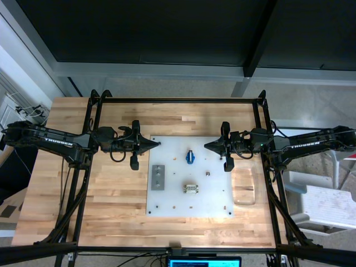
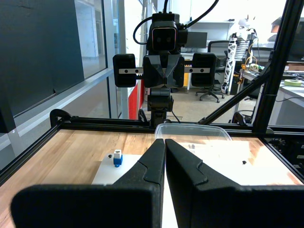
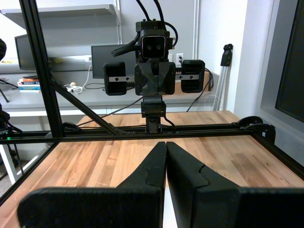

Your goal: Remove the HAN10-E connector and place it in the container

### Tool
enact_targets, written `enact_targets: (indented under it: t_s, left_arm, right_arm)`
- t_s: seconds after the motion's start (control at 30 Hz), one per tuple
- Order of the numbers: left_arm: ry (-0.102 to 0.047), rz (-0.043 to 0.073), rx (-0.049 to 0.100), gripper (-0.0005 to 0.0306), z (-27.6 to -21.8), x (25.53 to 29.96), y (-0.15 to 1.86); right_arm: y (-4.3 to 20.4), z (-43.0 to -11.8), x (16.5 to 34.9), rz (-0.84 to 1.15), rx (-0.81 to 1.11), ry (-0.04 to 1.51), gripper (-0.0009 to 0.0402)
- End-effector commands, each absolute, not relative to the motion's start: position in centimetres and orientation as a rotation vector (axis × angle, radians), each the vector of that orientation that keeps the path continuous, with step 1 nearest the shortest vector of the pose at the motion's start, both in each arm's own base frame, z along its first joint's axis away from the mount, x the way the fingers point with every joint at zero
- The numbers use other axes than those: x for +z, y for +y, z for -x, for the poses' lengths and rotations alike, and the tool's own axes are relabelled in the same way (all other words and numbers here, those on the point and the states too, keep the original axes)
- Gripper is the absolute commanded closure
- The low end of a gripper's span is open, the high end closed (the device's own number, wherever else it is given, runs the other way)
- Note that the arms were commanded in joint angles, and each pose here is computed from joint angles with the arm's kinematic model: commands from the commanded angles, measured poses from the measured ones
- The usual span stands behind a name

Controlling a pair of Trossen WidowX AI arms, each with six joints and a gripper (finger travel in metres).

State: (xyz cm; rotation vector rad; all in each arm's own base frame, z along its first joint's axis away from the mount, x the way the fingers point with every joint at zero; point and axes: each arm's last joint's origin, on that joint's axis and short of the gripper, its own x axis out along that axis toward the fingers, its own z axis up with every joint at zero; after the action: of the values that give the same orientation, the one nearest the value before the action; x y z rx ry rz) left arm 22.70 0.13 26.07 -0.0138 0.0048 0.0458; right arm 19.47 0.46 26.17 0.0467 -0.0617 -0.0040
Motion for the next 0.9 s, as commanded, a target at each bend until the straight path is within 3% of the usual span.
enact_targets:
  t_s: [0.03, 0.6, 0.9]
  left_arm:
    - [0.004, 0.014, 0.046, 0.0300, -22.71, 26.08, 0.13]
    - [0.004, 0.014, 0.046, 0.0300, -22.71, 26.08, 0.14]
    - [0.005, 0.014, 0.046, 0.0300, -22.71, 26.07, 0.13]
  right_arm:
    - [0.5, -19.5, 25.8, -0.046, -0.004, -0.027, 0.0393]
    - [0.5, -19.5, 26.0, -0.058, -0.004, -0.022, 0.0393]
    - [0.5, -20.6, 29.1, -0.079, 0.003, 0.110, 0.0393]
